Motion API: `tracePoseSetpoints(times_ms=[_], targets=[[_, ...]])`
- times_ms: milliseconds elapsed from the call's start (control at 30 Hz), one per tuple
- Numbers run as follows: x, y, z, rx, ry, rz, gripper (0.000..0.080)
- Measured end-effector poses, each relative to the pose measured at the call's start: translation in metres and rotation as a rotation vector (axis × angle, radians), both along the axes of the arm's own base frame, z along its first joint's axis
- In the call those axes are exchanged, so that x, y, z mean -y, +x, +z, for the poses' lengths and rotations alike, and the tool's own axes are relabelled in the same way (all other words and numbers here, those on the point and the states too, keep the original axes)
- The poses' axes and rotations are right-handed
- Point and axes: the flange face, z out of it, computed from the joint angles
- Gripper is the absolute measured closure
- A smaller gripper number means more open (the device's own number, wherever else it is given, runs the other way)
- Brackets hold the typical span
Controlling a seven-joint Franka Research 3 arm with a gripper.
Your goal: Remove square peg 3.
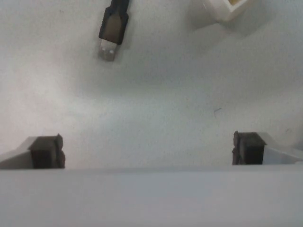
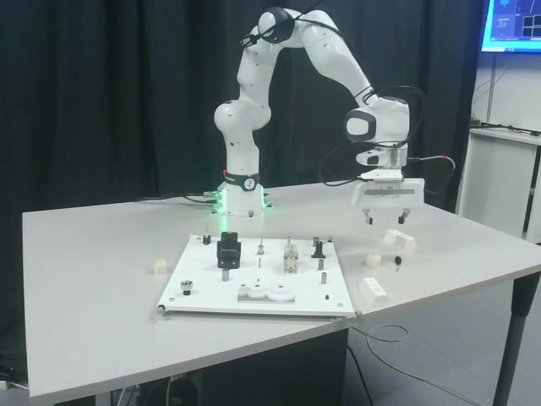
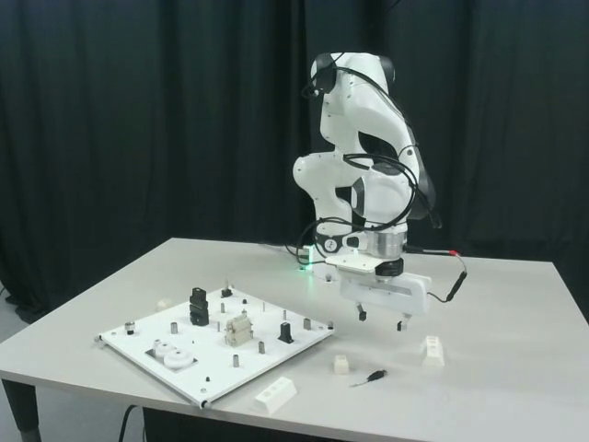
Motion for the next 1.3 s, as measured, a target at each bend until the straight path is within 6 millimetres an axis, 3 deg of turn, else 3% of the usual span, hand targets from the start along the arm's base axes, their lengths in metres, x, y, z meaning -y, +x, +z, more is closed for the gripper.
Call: tracePoseSetpoints(times_ms=[67, 1300], targets=[[0.0, 0.0, 0.0, 0.0, 0.0, 0.0, 0.0006], [0.011, 0.009, 0.005, 0.012, 0.003, -0.024, 0.0003]])
